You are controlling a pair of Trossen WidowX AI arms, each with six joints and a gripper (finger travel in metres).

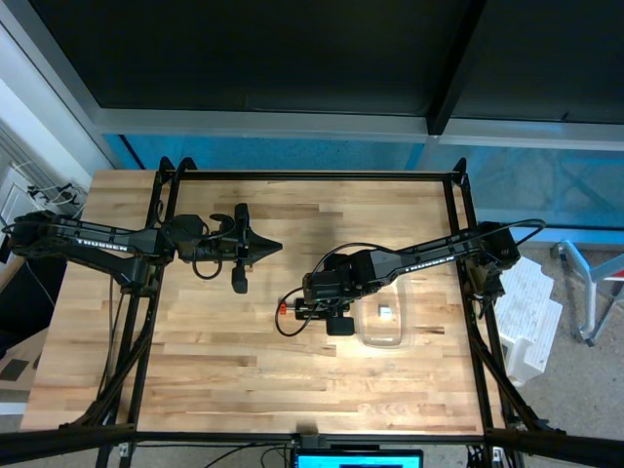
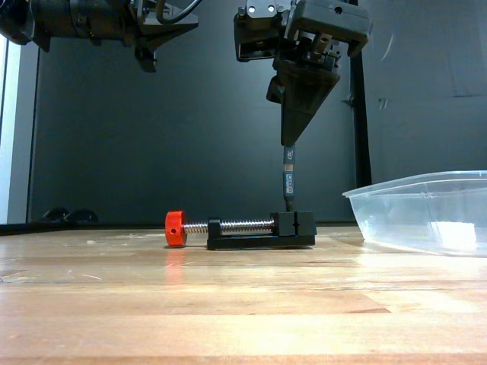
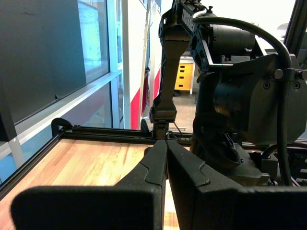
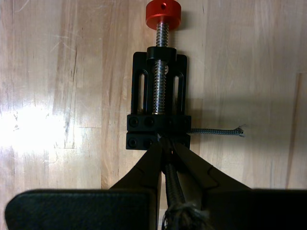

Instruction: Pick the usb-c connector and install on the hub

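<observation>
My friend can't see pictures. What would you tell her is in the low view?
The right gripper hangs point-down, pinching the usb-c connector upright, its lower end at the top of the hub, which lies on the table. The left gripper is shut, high at the left; a clear tray sits at the right.

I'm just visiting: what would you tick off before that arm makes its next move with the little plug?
1. Grip: right gripper jaws shut on the usb-c connector: ok.
2. Connector upright over the hub, away from its knob: ok.
3. Tip in its slot: cannot tell.
4. Left gripper raised at the left, jaws shut, out of the way: ok.
5. Clear tray apart from the hub: ok.
</observation>
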